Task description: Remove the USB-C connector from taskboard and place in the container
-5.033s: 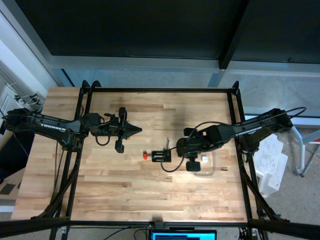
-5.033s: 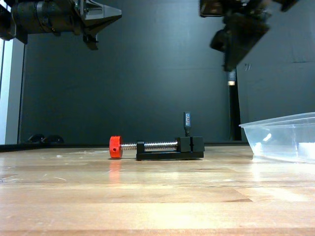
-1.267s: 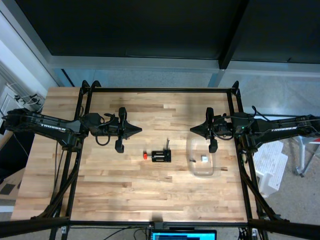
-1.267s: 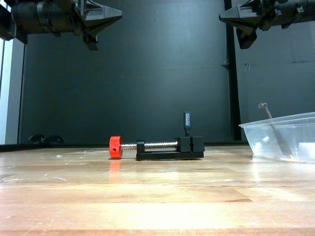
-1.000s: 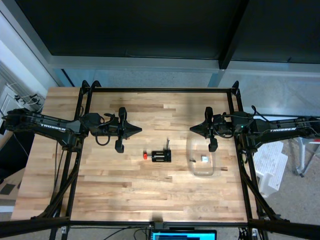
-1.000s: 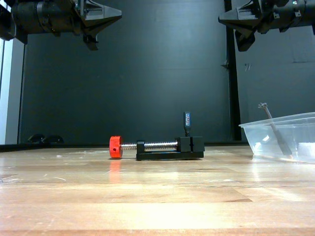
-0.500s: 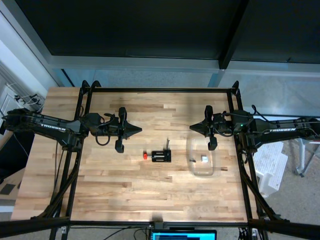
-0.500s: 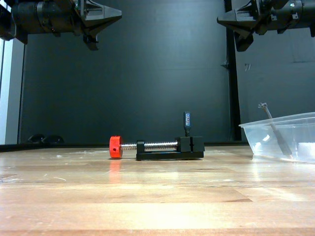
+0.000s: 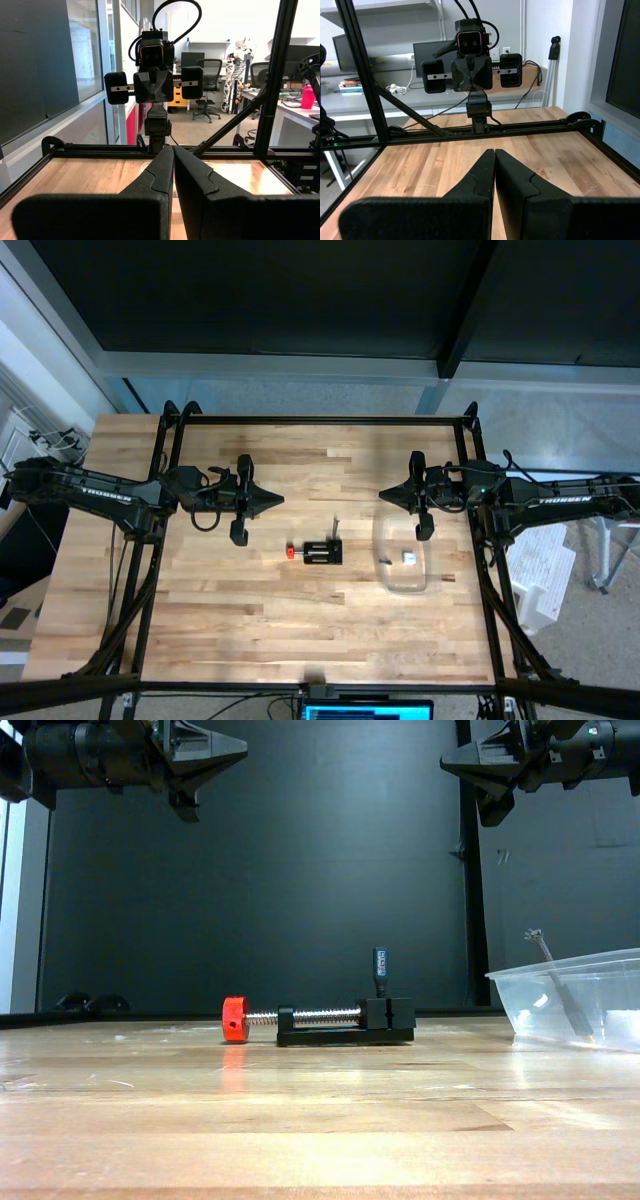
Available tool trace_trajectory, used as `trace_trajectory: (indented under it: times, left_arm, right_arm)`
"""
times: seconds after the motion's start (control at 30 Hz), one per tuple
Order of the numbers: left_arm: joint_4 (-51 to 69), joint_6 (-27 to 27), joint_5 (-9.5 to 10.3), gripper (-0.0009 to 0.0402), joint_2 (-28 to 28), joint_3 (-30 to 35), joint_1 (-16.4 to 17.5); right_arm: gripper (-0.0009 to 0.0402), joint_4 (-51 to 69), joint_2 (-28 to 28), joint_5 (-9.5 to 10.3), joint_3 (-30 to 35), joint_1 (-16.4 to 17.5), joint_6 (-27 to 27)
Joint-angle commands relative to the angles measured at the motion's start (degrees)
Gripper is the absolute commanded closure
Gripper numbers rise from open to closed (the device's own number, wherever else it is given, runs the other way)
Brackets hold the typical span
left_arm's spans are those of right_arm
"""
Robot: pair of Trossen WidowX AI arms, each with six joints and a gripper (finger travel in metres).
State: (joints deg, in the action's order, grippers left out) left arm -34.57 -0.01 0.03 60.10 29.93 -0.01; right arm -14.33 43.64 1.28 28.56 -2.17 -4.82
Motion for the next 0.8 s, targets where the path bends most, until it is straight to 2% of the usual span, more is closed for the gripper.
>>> trace_trajectory:
  times: [0.03, 0.27, 0.8]
  left_arm:
    - [0.0, 0.0, 0.0, 0.0393, 0.0, 0.0, 0.0]
    - [0.0, 0.0, 0.0, 0.0393, 0.0, 0.0, 0.0]
    - [0.0, 0.0, 0.0, 0.0393, 0.0, 0.0, 0.0]
  right_arm:
    - [0.0393, 0.4, 0.7, 0.0, 1.1, 0.0, 0.0]
    - [0.0393, -0.2, 2.6, -0.17, 2.1, 0.0, 0.3]
    - [0.0393, -1.7, 2.8, -0.48, 1.9, 0.1, 0.3]
